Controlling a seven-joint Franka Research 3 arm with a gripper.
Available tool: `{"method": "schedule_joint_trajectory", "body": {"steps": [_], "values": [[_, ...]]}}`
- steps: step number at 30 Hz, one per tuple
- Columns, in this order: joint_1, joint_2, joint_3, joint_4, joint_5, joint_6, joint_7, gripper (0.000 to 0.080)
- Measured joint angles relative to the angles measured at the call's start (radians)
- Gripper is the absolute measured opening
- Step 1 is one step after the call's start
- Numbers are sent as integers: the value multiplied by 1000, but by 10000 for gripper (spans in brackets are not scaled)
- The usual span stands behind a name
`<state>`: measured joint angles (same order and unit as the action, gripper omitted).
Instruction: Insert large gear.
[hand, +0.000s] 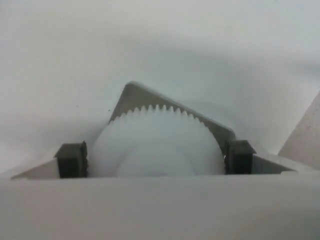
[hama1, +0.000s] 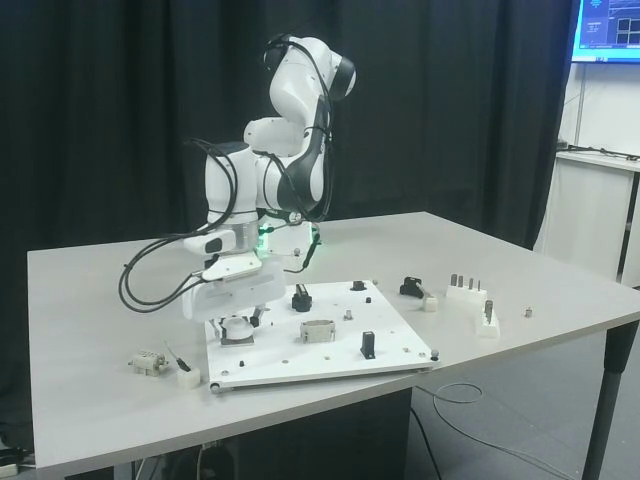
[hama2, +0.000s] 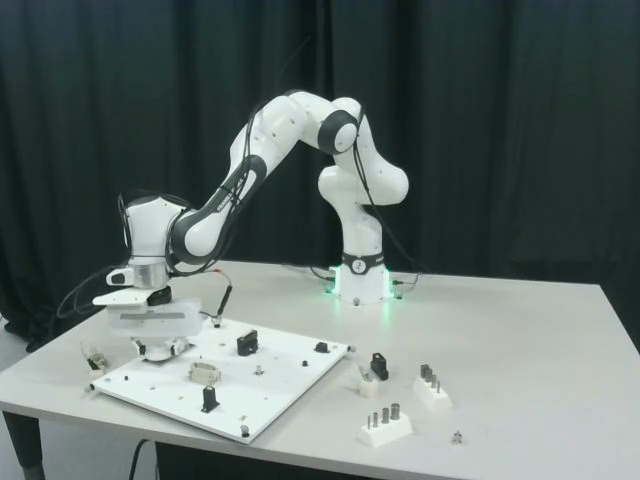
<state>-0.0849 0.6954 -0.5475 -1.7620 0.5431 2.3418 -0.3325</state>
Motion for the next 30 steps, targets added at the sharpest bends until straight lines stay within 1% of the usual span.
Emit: {"method": "schedule_joint_trajectory", "body": {"steps": [17,20,26,30], "values": [[0,-1,0,-8,7,20,371,596],[0,-1,0,-9,7,23,422,596],[1,-2,0,-10,7,24,437,596],[2,-2,0,-10,5,24,394,596]]}}
